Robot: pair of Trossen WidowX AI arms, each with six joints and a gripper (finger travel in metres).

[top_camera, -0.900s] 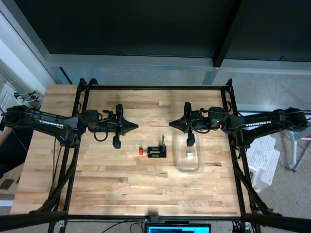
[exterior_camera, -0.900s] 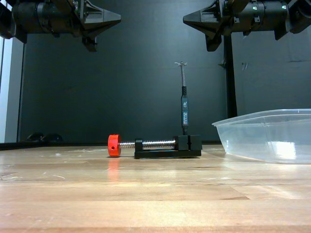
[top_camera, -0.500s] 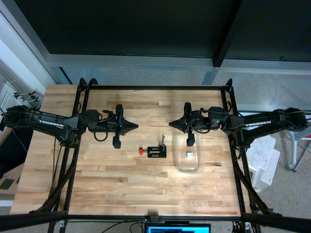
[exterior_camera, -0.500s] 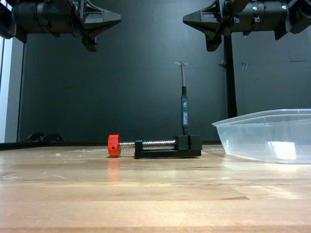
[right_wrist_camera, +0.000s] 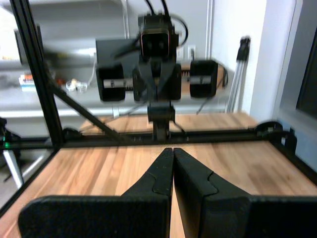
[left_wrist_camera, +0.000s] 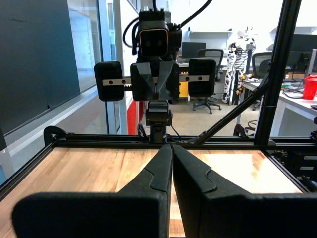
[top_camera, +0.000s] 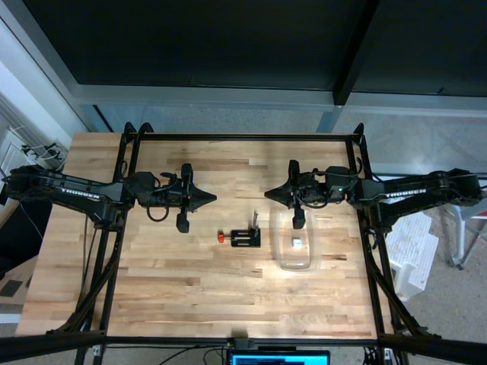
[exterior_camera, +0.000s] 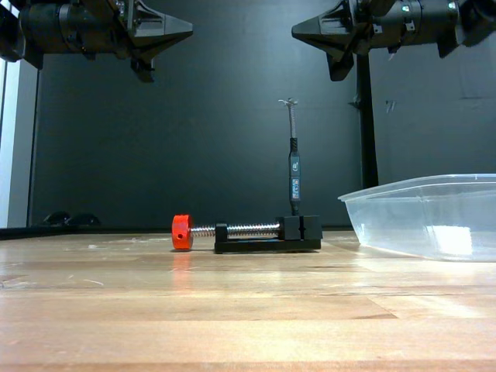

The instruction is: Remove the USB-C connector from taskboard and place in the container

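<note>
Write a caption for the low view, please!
USB-C connector stands upright in the taskboard beside the container; left gripper and right gripper hang high above, jaws shut.

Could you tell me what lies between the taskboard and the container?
Only bare table between taskboard and container, clear in the high view. The left gripper and right gripper, jaws shut, hang above, apart from both.
</note>
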